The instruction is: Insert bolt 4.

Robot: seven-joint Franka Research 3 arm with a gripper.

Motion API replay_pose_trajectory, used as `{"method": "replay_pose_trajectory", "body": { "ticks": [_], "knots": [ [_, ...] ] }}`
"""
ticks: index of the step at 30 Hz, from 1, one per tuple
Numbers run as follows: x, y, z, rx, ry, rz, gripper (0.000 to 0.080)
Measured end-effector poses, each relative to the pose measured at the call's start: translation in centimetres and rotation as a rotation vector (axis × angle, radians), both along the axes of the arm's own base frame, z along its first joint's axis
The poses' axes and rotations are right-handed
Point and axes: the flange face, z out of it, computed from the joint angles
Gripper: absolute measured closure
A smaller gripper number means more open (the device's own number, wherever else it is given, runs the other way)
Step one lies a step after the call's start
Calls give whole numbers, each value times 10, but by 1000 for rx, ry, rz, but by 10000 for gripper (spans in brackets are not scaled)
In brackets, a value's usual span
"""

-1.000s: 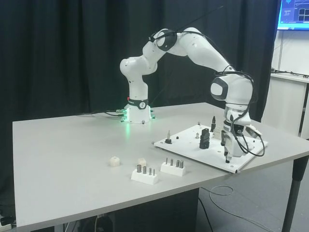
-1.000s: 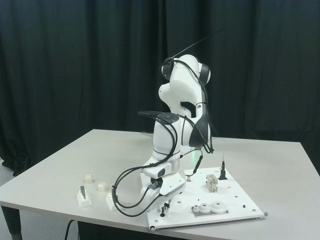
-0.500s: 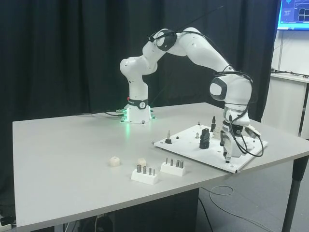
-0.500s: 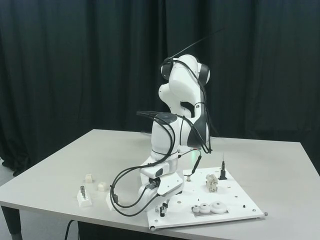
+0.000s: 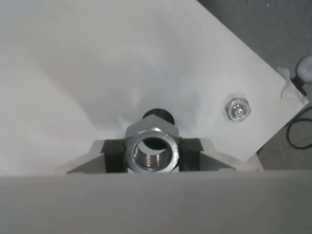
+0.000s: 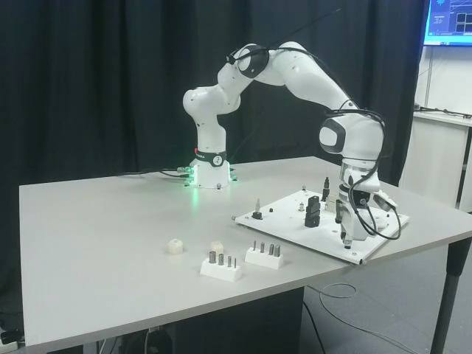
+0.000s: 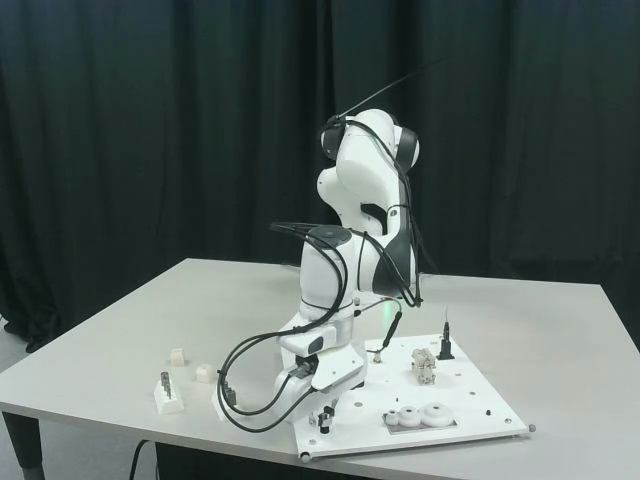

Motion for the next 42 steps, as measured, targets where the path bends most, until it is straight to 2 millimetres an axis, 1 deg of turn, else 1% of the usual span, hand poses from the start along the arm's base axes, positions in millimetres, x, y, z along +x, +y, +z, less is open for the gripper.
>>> {"method": "replay_pose_trajectory", "body": {
  "ticks": [20, 28, 32, 42],
  "knots": [
    [1, -2, -2, 6, -11, -10, 577],
    [1, -1, -2, 6, -12, -39, 577],
    [1, -1, -2, 5, -14, -88, 577],
    [1, 0, -2, 2, -27, -324, 577]
  ]
}}
